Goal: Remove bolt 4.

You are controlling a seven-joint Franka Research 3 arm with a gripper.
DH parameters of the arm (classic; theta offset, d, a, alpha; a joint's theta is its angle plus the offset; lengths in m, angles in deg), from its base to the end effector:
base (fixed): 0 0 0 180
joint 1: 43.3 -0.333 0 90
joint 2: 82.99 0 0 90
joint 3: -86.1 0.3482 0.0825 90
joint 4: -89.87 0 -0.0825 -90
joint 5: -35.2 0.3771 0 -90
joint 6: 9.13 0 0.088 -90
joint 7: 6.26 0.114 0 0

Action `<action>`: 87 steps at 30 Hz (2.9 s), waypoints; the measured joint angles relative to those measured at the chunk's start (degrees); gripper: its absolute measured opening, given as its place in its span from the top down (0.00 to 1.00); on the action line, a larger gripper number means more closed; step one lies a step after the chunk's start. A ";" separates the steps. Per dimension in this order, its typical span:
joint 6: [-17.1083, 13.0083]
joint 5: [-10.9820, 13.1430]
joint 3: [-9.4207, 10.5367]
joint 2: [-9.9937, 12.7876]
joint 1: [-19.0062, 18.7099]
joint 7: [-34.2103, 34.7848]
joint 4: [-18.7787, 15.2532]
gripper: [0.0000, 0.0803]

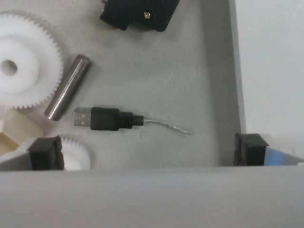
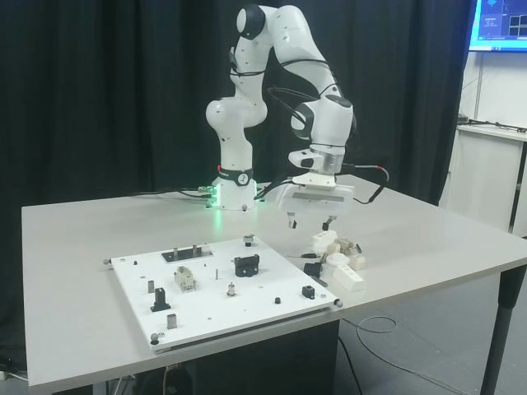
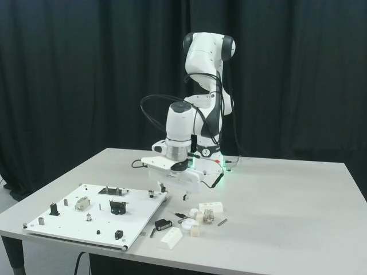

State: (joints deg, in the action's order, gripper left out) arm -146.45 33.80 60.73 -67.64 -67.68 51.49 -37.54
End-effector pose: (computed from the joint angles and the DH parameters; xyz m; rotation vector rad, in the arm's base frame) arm 0.5437 -0.0072 0.2886 2.6296 -1.4310 0.0000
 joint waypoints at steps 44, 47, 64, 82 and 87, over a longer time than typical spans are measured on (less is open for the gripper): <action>-2.19 -2.52 -0.06 -2.70 3.98 0.00 -0.05 0.00; -2.21 -2.58 -0.06 -2.94 4.41 -0.01 -0.04 0.00; -2.21 -2.67 -0.12 -3.38 6.56 0.23 0.08 0.00; -1.97 -1.52 -0.28 -4.14 9.86 8.92 0.17 0.00; -1.50 -0.97 -0.48 -4.24 10.66 11.28 0.11 0.00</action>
State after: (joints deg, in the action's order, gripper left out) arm -147.95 32.83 60.25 -71.89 -57.02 62.77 -37.43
